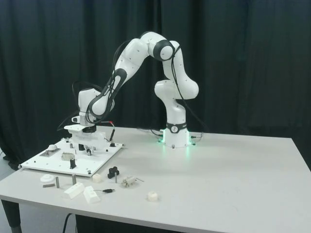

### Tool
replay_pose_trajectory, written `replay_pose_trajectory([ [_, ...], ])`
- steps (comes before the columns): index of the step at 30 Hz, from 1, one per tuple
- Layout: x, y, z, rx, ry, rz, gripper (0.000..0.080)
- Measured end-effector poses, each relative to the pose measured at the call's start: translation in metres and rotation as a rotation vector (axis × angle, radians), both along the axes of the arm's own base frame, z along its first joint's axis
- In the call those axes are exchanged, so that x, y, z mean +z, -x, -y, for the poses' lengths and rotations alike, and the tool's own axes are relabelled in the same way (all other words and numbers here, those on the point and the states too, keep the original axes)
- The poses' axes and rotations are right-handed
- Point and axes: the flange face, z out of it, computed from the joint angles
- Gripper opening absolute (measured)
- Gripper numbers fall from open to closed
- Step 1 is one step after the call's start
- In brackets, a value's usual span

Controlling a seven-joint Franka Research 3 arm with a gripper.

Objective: Remove BNC.

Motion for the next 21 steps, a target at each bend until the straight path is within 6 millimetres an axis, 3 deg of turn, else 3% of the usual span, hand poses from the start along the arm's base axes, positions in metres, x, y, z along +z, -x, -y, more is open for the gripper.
replay_pose_trajectory([
  [21, 0.0012, -0.007, 0.0016, 0.185, 0.001, -0.05, 0.0123],
])
